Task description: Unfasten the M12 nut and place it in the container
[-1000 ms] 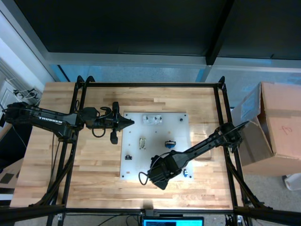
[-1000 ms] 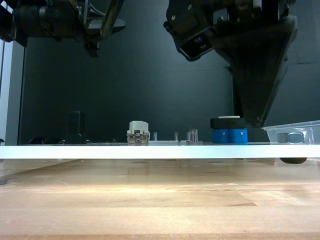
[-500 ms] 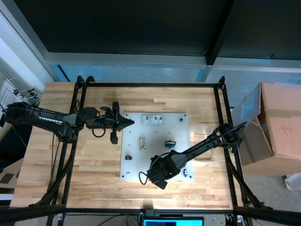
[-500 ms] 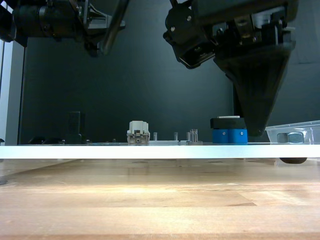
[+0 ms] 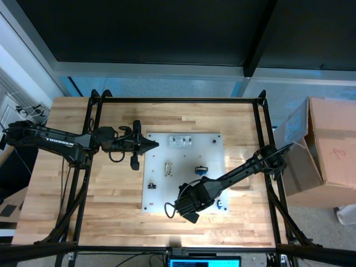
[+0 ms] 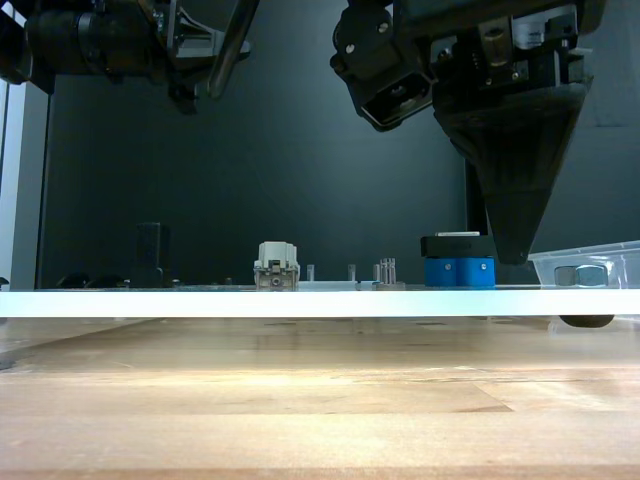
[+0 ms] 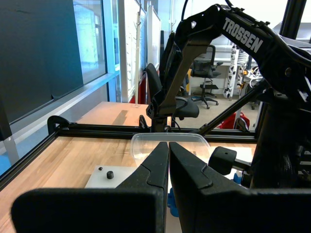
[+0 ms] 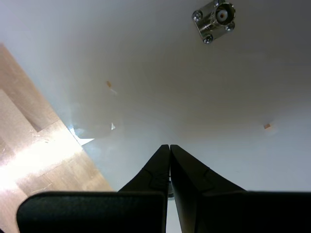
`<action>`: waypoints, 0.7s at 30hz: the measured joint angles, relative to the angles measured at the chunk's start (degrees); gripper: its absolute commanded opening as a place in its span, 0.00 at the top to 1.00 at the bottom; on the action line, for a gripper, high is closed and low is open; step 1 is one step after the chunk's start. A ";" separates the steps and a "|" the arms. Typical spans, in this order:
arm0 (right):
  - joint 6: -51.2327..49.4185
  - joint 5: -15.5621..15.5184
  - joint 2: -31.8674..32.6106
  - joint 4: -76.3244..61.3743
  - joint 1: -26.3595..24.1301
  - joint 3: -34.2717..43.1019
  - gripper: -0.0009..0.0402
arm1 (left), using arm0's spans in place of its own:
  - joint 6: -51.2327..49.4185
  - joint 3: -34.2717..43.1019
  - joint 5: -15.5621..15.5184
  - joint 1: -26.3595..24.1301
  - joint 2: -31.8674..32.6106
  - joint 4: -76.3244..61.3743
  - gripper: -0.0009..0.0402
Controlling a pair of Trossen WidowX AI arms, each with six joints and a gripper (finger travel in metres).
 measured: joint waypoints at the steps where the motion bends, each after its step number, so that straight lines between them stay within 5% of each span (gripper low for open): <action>1: 0.00 0.00 -0.44 -0.02 0.00 0.00 0.98 | 0.00 -0.02 0.00 0.00 0.00 0.00 0.98; 21: -2.73 -0.04 -13.73 -7.17 0.11 0.00 0.98 | 0.00 -0.02 0.00 0.00 0.00 -0.02 0.98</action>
